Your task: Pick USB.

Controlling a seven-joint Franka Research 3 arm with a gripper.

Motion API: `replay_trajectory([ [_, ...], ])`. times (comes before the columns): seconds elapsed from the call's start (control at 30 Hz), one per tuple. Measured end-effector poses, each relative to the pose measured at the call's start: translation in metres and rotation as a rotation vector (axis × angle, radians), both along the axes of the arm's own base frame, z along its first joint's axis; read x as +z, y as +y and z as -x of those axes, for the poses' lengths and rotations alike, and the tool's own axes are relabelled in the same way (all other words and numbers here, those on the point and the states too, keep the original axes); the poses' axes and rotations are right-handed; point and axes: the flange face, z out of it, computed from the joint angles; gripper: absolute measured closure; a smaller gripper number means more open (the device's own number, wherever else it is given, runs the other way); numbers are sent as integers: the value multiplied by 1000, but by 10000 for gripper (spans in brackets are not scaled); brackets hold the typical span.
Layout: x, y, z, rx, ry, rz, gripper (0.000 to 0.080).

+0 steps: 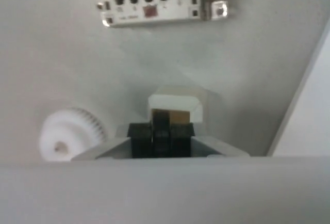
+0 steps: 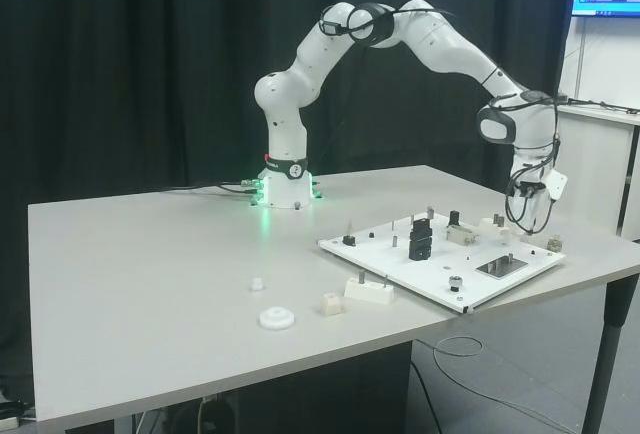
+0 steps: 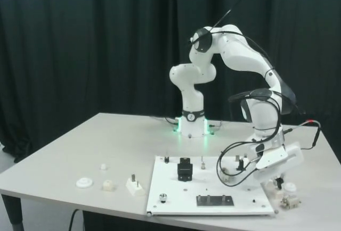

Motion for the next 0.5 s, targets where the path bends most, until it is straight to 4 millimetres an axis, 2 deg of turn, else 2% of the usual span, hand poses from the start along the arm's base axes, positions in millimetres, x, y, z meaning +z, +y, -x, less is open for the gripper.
replay_trajectory([
  [0.5,44,21,-2,-30,44,71,730],
])
